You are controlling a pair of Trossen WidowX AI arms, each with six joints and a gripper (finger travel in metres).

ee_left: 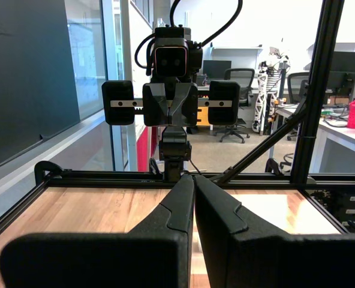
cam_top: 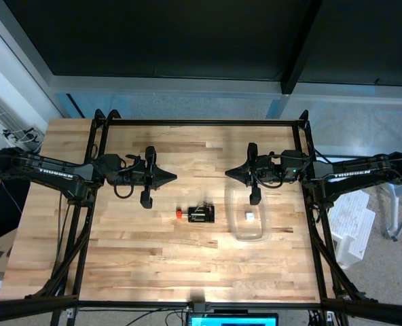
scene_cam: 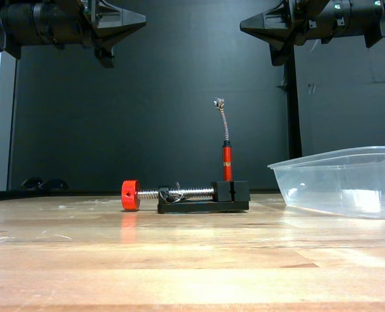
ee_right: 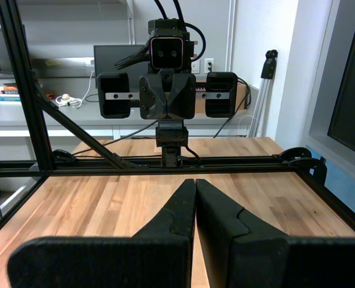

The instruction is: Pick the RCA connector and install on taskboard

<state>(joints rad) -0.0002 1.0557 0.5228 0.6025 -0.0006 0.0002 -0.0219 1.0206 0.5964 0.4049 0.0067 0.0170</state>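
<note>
Wood table. Left gripper: high over left half, fingers pressed together, empty. Right gripper: high beyond clear tray, fingers together, empty. White block in tray. Connector upright on vise, braided cable rising, nothing holding it.
</note>
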